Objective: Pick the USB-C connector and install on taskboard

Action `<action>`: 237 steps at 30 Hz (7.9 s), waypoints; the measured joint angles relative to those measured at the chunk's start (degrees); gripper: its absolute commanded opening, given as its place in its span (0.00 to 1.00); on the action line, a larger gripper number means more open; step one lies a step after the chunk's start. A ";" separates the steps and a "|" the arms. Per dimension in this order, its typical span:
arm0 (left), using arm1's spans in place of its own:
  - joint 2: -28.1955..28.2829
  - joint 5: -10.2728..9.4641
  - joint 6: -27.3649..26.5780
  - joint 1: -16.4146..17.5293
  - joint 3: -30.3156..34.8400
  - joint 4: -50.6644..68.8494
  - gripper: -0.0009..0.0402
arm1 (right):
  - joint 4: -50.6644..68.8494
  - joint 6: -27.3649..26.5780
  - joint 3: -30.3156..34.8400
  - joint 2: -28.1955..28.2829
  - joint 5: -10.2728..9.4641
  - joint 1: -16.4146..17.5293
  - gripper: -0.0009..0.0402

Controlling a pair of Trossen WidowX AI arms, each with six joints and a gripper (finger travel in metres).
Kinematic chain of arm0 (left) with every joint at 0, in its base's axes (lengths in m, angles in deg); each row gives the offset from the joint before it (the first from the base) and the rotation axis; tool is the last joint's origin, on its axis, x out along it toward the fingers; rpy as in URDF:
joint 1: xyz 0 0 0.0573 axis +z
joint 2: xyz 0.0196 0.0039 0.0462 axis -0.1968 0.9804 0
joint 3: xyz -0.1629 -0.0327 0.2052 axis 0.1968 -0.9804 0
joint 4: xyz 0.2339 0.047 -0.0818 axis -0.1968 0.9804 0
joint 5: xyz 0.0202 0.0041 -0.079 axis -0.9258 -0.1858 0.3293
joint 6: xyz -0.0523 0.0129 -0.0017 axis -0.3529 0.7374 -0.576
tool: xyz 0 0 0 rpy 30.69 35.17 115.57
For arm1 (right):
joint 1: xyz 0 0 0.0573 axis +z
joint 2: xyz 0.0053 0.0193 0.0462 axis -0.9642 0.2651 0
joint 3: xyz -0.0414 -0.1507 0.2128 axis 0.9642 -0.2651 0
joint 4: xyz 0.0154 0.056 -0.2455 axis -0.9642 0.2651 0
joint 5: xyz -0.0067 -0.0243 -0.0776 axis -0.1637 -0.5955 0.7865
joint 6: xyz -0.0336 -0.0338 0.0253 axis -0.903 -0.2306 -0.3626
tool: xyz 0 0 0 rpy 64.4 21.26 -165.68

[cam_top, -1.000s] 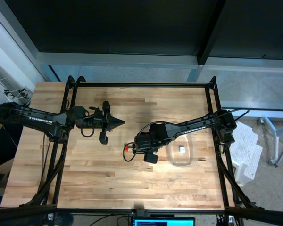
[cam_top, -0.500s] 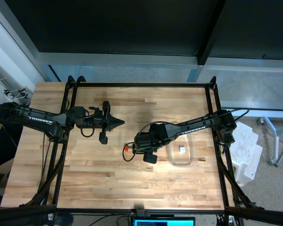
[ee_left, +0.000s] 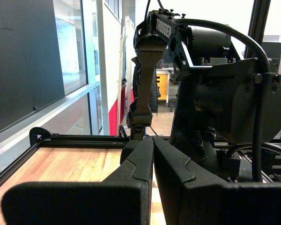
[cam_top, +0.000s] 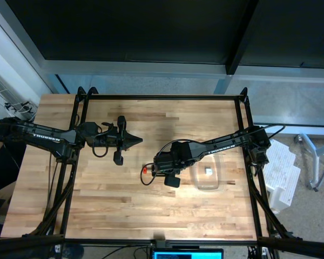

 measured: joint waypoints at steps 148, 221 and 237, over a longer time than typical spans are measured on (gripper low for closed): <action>0.00 -0.02 -0.02 0.00 0.00 0.02 0.02 | -93.72 -18.16 -59.47 -46.71 -8.15 -12.13 0.02; 0.00 0.00 0.00 0.00 0.00 0.02 0.02 | -92.85 -18.27 -59.47 -46.71 -8.00 -12.09 0.02; 0.00 -0.02 0.00 0.00 -0.02 0.00 0.02 | -92.85 -18.25 -59.47 -46.71 -8.00 -12.11 0.02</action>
